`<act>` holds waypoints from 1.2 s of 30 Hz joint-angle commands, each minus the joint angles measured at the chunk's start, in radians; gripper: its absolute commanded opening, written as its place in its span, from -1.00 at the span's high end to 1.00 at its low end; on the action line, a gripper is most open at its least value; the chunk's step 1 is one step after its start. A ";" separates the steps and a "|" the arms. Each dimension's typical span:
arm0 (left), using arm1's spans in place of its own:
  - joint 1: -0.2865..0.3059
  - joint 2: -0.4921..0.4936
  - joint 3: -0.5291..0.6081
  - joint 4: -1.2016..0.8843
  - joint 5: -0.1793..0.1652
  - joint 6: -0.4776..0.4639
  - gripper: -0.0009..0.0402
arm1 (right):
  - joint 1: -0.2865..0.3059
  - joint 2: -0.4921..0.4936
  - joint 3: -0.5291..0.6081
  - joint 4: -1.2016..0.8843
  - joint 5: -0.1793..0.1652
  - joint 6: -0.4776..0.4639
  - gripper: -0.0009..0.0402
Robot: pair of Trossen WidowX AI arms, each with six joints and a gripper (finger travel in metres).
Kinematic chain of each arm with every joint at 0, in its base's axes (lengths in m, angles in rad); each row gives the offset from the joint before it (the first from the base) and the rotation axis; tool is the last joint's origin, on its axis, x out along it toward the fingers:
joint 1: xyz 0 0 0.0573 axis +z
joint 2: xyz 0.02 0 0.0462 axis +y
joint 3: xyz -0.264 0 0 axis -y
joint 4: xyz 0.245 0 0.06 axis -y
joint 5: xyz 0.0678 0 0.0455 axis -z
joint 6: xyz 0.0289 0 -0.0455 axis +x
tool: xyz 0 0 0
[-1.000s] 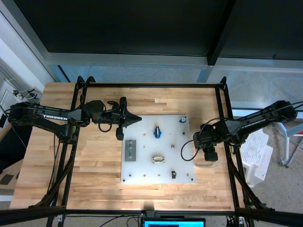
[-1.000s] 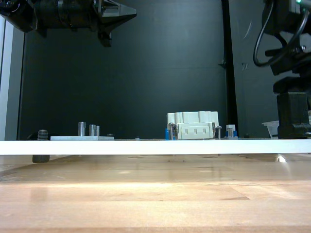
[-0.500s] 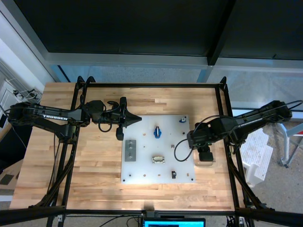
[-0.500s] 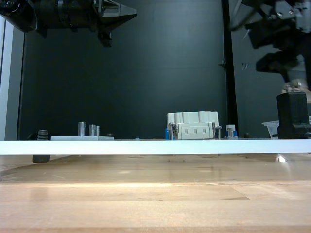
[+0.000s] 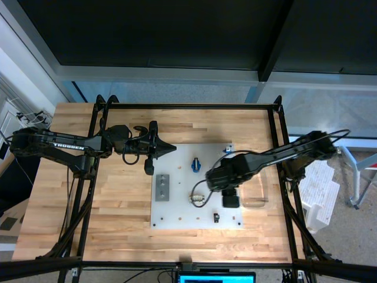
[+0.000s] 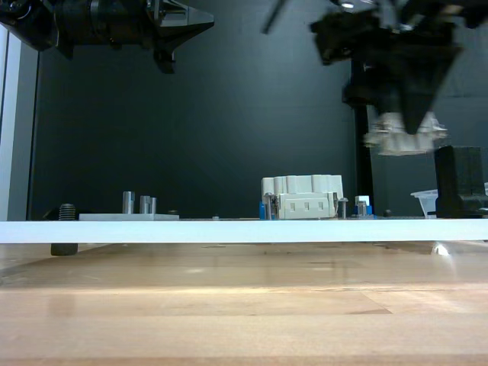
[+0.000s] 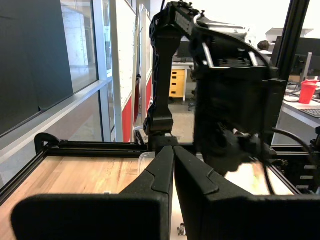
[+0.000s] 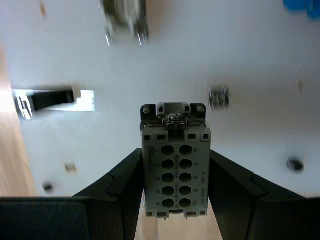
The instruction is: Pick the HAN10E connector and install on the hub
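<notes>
The left gripper (image 5: 172, 148) is held high near the far-left corner of the plate (image 5: 177, 219) with fingers pressed together, while the connector (image 6: 404, 136) is clamped between the fingers of the right gripper (image 8: 175, 172), raised above and right of the hub (image 6: 303, 197).

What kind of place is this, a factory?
Probably a robotics lab bench rather than a factory: a framed wooden table, a white practice board of small fittings, and office desks beyond. The left claw hangs shut at the board's far left corner; the right claw holds the HAN10E connector above it.
</notes>
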 commanded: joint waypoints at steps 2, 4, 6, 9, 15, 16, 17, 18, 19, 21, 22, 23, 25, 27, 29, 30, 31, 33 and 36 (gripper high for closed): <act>0.000 0.000 0.000 0.000 0.000 0.000 0.96 | 0.001 0.100 0.125 -0.012 0.011 0.024 0.89; 0.000 0.000 0.000 0.000 0.000 0.000 0.96 | 0.002 0.145 0.181 -0.016 0.011 0.025 0.89; 0.000 0.000 0.000 0.000 0.000 0.000 0.96 | 0.004 0.185 0.232 -0.027 0.029 0.025 0.89; 0.000 0.000 0.000 0.000 0.000 0.000 0.96 | 0.016 0.235 0.297 -0.049 0.091 0.027 0.89; 0.000 0.000 0.000 0.000 0.000 0.000 0.96 | 0.023 0.294 0.365 -0.047 0.023 0.046 0.91; 0.000 0.000 0.000 0.000 0.000 0.000 0.96 | 0.025 0.297 0.370 -0.046 0.022 0.048 0.93; 0.000 0.000 0.000 0.000 0.000 0.000 0.96 | 0.027 0.304 0.376 -0.046 0.025 0.050 0.94; 0.000 0.000 0.000 0.000 0.000 0.000 0.96 | 0.027 0.306 0.380 -0.045 0.024 0.053 0.95; 0.000 0.000 0.000 0.001 0.000 0.000 0.96 | 0.028 0.307 0.383 -0.044 0.019 0.053 0.96; 0.000 0.000 0.000 0.000 0.000 0.000 0.96 | 0.029 0.313 0.385 -0.041 0.016 0.054 0.95; 0.000 0.000 0.000 0.000 0.000 0.000 0.96 | 0.029 0.319 0.385 -0.040 0.017 0.054 0.95; 0.000 0.000 0.000 0.000 0.000 0.000 0.96 | 0.029 0.320 0.385 -0.040 0.014 0.054 0.95; 0.000 0.000 0.000 0.000 0.000 0.000 0.96 | 0.029 0.330 0.385 -0.026 0.004 0.053 0.96; 0.000 0.000 0.000 0.000 0.000 0.000 0.96 | 0.029 0.340 0.387 -0.012 0.002 0.050 0.96; 0.000 0.000 0.000 0.001 0.000 0.000 0.96 | 0.029 0.346 0.394 -0.010 0.003 0.049 0.96; 0.000 0.000 0.000 0.000 0.000 0.000 0.96 | 0.028 0.354 0.400 -0.011 0.003 0.048 0.96; 0.000 0.000 0.000 0.000 0.000 0.000 0.96 | 0.027 0.354 0.407 -0.015 0.003 0.048 0.96; 0.000 0.000 0.000 0.000 0.000 0.000 0.96 | 0.025 0.356 0.414 -0.016 0.007 0.046 0.96; 0.000 0.000 0.000 0.000 0.000 0.000 0.96 | 0.024 0.359 0.417 -0.016 0.008 0.042 0.96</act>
